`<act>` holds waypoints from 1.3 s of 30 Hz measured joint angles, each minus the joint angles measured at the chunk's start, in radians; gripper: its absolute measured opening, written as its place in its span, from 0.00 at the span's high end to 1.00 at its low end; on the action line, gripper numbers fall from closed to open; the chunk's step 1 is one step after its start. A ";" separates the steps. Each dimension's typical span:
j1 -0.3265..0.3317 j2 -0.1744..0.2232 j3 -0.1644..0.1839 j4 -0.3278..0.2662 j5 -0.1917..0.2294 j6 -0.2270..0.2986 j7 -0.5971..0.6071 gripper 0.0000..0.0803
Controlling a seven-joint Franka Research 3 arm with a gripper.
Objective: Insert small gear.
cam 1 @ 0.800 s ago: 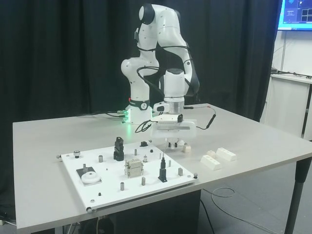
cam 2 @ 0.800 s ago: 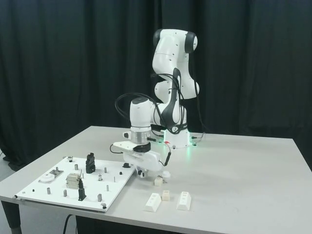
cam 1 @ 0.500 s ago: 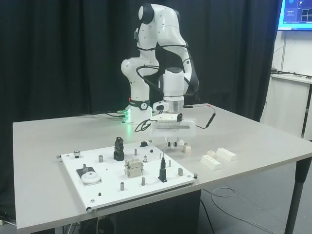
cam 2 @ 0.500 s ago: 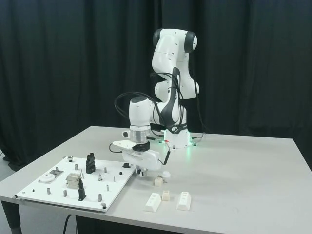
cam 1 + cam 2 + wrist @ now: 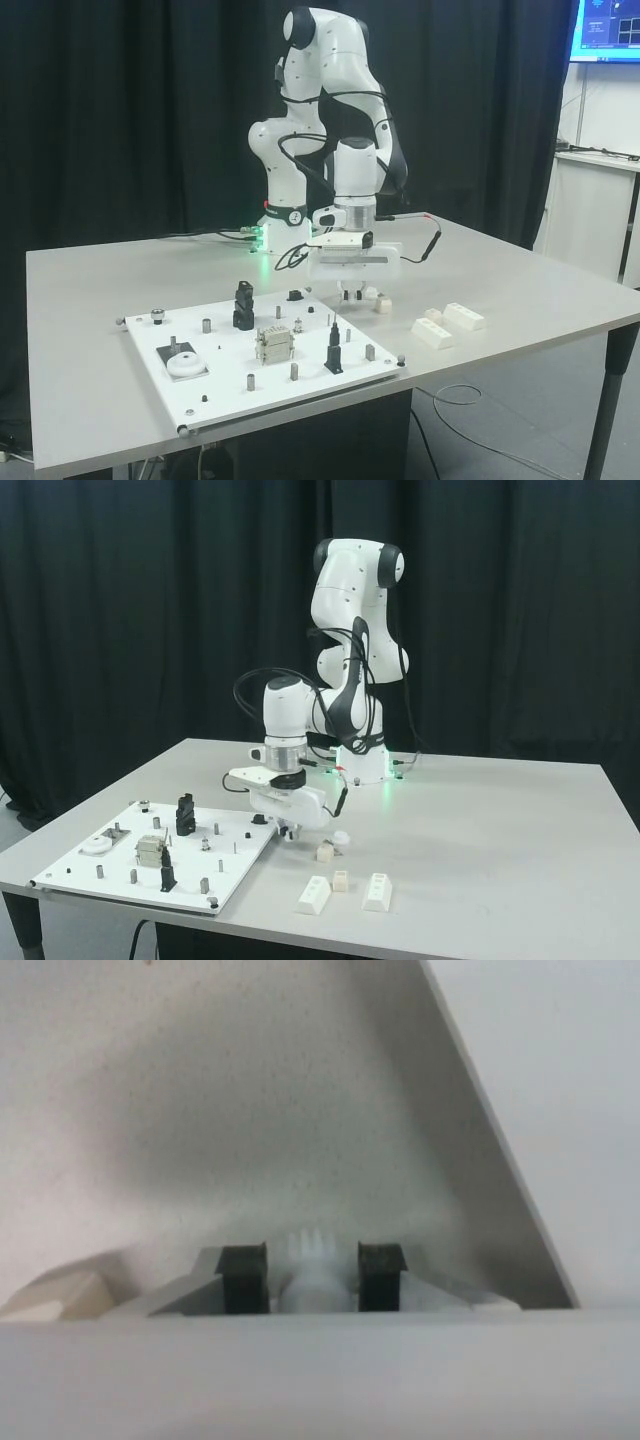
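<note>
Gripper (image 5: 311, 1278) closed on the small gear (image 5: 314, 1270), its 2 black fingertips (image 5: 243, 1277) pressed against either side of the white toothed part. Held just above the grey table (image 5: 90, 290), beside the near corner of the white board (image 5: 225, 385). Near the gear, 1 small block (image 5: 324, 853) resting on the table; 3 more white blocks (image 5: 316, 894) farther from the board.
</note>
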 joint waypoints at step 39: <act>0.000 -0.001 -0.010 0.019 -0.004 -0.032 -0.012 0.76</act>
